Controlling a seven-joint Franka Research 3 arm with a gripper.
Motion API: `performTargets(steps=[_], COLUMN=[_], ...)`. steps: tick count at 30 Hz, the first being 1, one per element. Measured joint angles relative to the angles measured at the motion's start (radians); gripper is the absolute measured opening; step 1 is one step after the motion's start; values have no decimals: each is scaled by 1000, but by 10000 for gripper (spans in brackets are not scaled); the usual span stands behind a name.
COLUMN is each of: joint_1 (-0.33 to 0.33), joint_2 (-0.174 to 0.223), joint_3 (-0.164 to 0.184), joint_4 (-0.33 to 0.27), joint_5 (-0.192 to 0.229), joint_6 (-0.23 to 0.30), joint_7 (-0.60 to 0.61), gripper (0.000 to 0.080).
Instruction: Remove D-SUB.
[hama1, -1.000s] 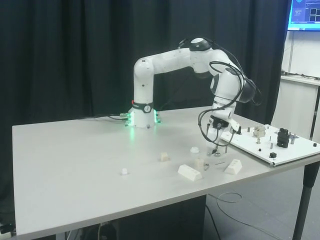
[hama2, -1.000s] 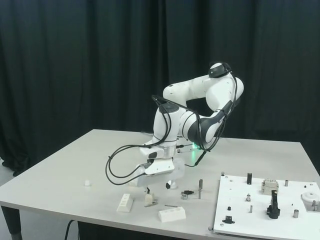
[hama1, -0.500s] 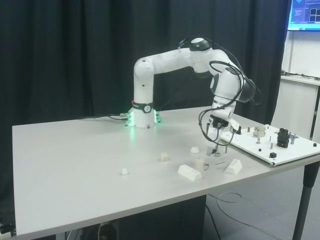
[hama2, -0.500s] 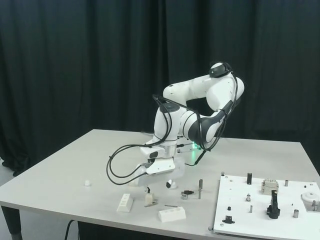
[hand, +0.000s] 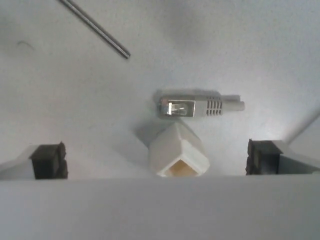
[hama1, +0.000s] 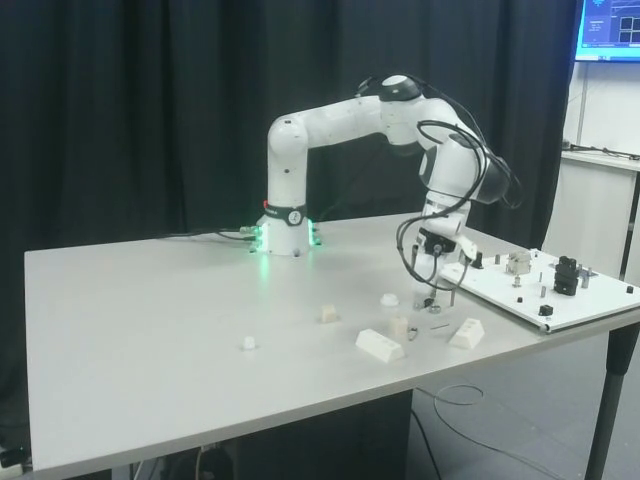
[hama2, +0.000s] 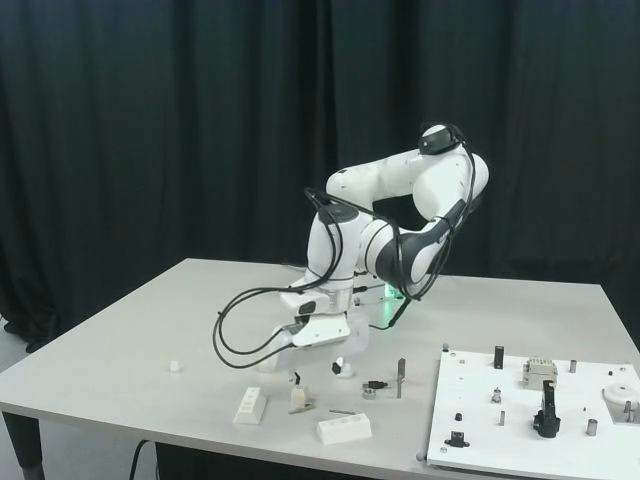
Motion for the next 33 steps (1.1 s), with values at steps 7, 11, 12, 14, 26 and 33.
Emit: performTargets(steps=[7, 11, 12, 14, 26, 33], joint_1=[17, 38, 44, 59, 167, 230], joint_2=[-7, -9, -10, -15, -62, -66], joint_3=[-18, -34, -38, -43, -50, -50], joint_4=[-5, -6, -6, -5, 4, 47], joint_5=[47, 81, 89, 103, 180, 218], joint_6=[-37, -64, -71, -83, -124, -127], joint_7=[115, 209, 230, 263, 480, 645], gripper=[800, 800, 800, 800, 800, 800])
